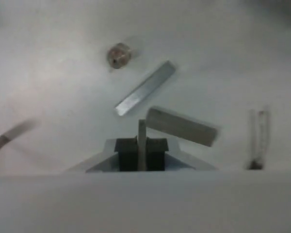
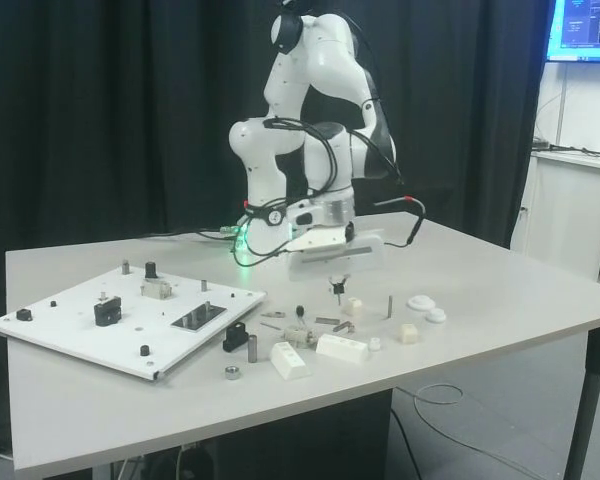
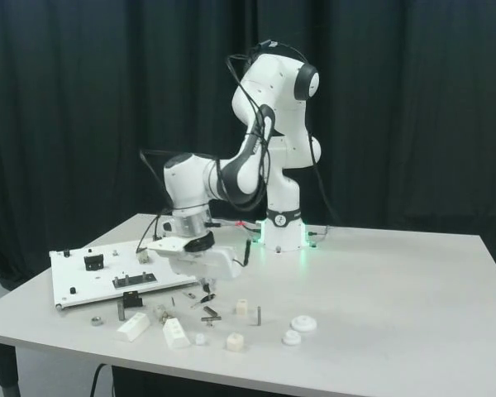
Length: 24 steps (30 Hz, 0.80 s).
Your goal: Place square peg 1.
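Grey metal square peg, a slim upright bar at frame centre, clamped between the gripper's black fingers.

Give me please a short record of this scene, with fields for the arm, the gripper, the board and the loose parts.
arm: white Franka arm, bent low over the grey table
gripper: gripper hangs above the loose parts, holding a thin grey peg upright between its fingers
board: white assembly board beside the parts, not under the gripper
loose parts: flat grey bar, round nut, two white discs
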Motion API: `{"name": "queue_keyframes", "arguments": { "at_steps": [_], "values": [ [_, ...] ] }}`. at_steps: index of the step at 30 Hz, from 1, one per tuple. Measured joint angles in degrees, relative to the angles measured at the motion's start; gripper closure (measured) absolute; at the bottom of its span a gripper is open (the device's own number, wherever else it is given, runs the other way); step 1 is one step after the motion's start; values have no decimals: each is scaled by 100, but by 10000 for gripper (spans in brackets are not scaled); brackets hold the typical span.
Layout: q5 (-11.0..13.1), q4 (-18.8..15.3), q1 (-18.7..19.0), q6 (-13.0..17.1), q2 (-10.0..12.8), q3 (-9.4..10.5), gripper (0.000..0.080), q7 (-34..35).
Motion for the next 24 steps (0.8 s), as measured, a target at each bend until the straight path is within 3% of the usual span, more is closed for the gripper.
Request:
{"name": "queue_keyframes", "arguments": {
  "at_steps": [8, 23, 24],
  "values": [
    [-2, -85, 24, 335, 44, 227, 770, 273],
    [-4, -191, 150, 634, 60, 248, 770, 348],
    [-4, -193, 153, 645, 60, 248, 641, 353]
  ]
}}
